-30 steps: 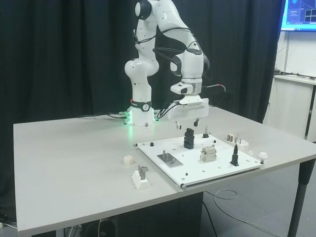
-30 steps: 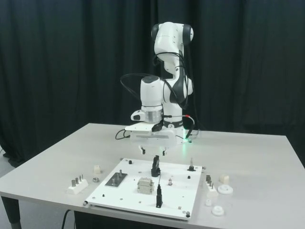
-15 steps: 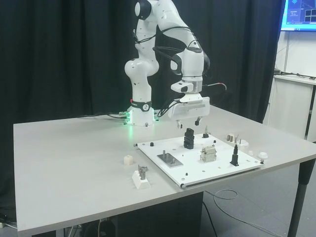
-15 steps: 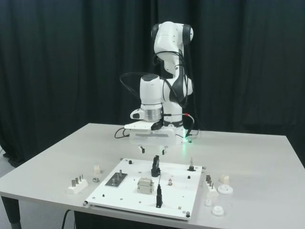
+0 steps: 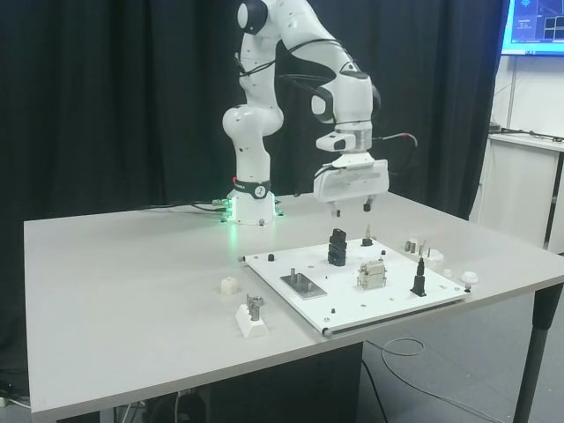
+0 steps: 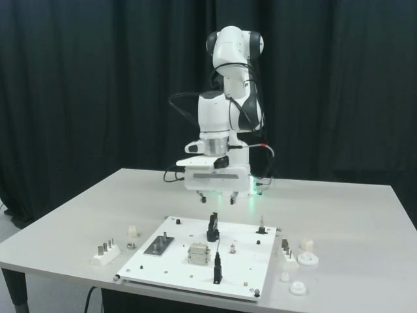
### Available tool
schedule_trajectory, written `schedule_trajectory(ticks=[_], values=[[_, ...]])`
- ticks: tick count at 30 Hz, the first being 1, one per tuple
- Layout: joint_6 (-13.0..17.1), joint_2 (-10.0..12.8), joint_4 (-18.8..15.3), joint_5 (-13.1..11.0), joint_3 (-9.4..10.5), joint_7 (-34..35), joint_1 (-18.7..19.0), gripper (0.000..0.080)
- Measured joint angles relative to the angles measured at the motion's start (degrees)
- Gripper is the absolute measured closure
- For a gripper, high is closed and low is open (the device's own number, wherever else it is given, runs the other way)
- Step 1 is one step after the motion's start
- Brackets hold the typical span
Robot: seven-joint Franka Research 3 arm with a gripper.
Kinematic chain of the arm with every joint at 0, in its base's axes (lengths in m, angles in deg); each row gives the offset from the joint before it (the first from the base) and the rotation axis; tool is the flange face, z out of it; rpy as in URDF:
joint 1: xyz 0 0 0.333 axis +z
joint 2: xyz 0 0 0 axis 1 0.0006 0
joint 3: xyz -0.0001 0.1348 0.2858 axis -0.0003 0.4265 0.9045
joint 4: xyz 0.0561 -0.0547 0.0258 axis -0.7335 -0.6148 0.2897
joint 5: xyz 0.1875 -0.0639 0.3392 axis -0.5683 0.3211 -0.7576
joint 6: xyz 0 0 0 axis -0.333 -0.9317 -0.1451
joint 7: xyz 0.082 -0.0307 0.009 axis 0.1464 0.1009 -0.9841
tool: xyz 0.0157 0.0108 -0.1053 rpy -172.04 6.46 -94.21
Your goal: Pick large gear.
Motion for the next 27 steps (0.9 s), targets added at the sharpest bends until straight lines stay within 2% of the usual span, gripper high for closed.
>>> schedule_trajectory(ticks=[9, 27], values=[[-0.8, -1.4, 0.9, 0.0, 3.24, 9.9, 1.1, 0.0003], [-0.8, -2.0, 1.1, 1.1, 13.05, 30.8, 2.9, 0.0003]])
